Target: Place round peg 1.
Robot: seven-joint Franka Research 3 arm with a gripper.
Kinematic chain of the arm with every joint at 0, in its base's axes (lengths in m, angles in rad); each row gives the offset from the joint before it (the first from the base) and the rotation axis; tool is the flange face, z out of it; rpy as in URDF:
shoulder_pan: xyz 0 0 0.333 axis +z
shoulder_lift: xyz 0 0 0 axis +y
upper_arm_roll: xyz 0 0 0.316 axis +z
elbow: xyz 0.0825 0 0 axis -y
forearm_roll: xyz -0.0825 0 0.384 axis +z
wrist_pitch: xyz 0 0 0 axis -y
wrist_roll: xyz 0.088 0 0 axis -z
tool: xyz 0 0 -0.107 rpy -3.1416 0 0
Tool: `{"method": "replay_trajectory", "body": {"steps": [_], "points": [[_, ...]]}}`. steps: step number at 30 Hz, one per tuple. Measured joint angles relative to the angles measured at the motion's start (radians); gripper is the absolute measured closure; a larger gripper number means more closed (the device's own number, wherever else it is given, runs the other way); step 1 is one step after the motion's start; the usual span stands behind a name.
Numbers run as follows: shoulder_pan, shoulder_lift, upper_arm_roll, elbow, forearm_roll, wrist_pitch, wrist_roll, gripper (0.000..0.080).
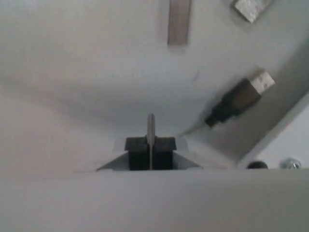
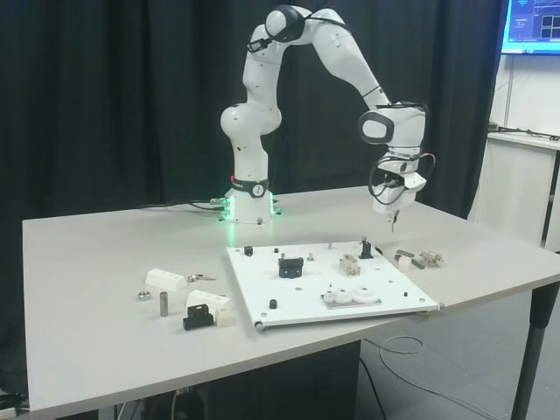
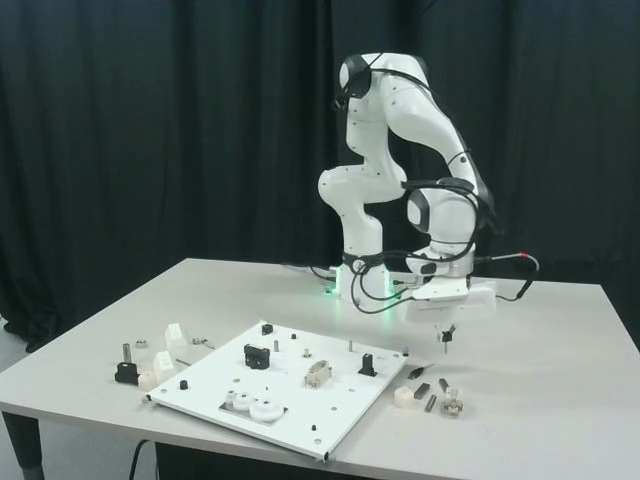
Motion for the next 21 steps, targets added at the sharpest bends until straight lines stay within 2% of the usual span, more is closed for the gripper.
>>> {"method": "replay_trajectory", "body": {"steps": [9, 10, 11, 19, 20, 21], "points": [[0.0, 0.059, 0.005, 0.056, 0.0, 0.0, 0.0, 0.0777], [0.0, 0.064, 0.006, 0.061, 0.0, 0.0, 0.001, 0.0718], [0.0, 0.068, 0.006, 0.065, 0.0, 0.0, 0.002, 0.0718], [0.0, 0.089, 0.007, 0.089, 0.0, -0.004, 0.003, 0.0718], [0.0, 0.09, 0.007, 0.091, 0.0, -0.005, 0.003, 0.0099], [0.0, 0.092, 0.007, 0.093, 0.0, -0.006, 0.003, 0.0099]]}}
